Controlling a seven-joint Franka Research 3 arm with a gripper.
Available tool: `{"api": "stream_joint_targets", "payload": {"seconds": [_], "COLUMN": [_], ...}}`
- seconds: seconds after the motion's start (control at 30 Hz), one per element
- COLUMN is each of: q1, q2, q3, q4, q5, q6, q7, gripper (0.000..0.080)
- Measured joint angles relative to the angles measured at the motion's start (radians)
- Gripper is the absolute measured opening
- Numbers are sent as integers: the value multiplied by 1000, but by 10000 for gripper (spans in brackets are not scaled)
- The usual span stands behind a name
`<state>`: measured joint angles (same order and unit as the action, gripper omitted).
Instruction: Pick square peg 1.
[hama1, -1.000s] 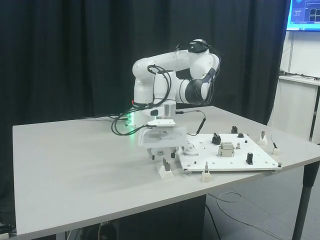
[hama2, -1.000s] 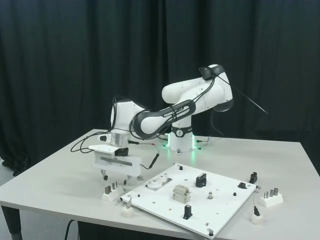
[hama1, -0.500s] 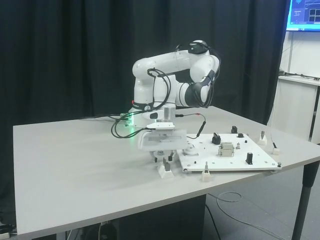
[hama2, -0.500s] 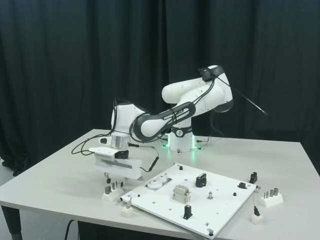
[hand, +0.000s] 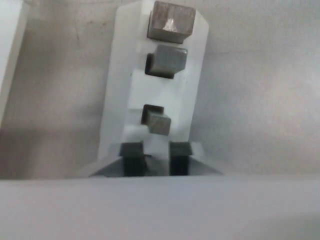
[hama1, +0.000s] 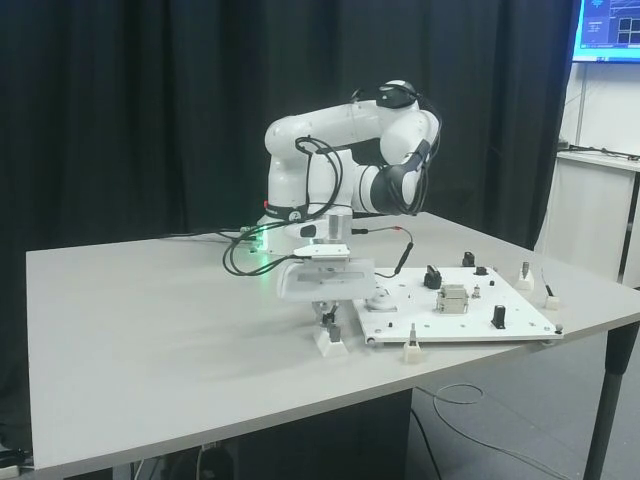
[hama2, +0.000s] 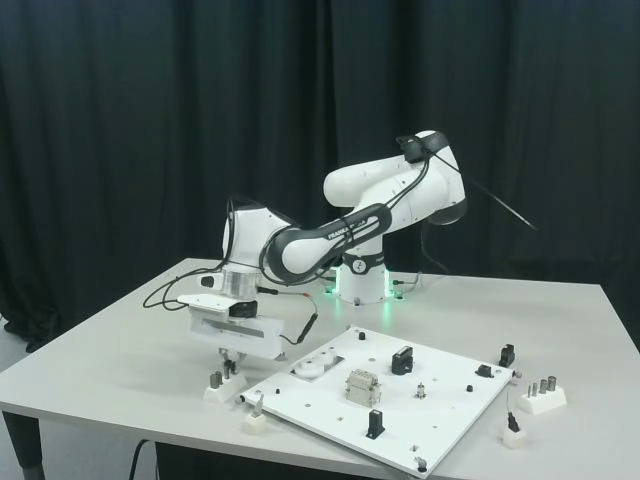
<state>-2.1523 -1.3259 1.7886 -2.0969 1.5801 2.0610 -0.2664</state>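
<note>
The pick is underway but not finished. The tool (hand: 155, 156) has its two black fingertips (hand: 132, 151) down at the near end of the white peg holder (hand: 116, 100), parted by a narrow gap that looks empty. Nothing is gripped yet. The smallest square peg (hand: 158, 122) stands just beyond the fingertips, apart from them and seated in its slot. I take this one to be square peg 1, though no label shows to confirm it. What is left, as I judge it: bring the fingertips around that peg, close on it and lift it clear.

Counted in the wrist view, the holder carries three square pegs in a row — the small one nearest the tool, a middle peg (hand: 169, 60) and the largest peg (hand: 172, 21) at the far end. All three stand upright in their slots.

In the room views the arm (hama2: 385, 195) reaches down over that holder (hama2: 222, 389), which sits on the grey counter (hama2: 120, 365) just beside the corner of the white assembly board (hama2: 440, 415). Three more small white holders stand by the board: one at its near corner (hama2: 256, 420), and two at its far side (hama2: 541, 396) (hama2: 513, 434). Of those, one holds three round-looking pegs and the other two hold a single piece each. The parts mounted on the board itself are too small to count with any confidence.
</note>
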Motion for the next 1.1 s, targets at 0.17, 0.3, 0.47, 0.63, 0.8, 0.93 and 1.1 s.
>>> {"api": "stream_joint_targets", "payload": {"seconds": [0.17, 0.3, 0.47, 0.63, 0.8, 0.93, 1.1], "q1": [0, 0, 1, 4, 10, 17, 21], "q2": [0, 0, 2, 5, 8, 14, 21], "q3": [-1, -3, -9, -27, -53, -77, -104], "q4": [4, 6, 6, 2, -7, -16, -21], "q5": [0, 0, 0, -3, -21, -35, -52], "q6": [0, 0, 0, -12, -37, -64, -98], "q7": [7, 9, 11, 13, 16, 17, 17], "gripper": [32, 32, 33, 33, 33, 32, 32]}}
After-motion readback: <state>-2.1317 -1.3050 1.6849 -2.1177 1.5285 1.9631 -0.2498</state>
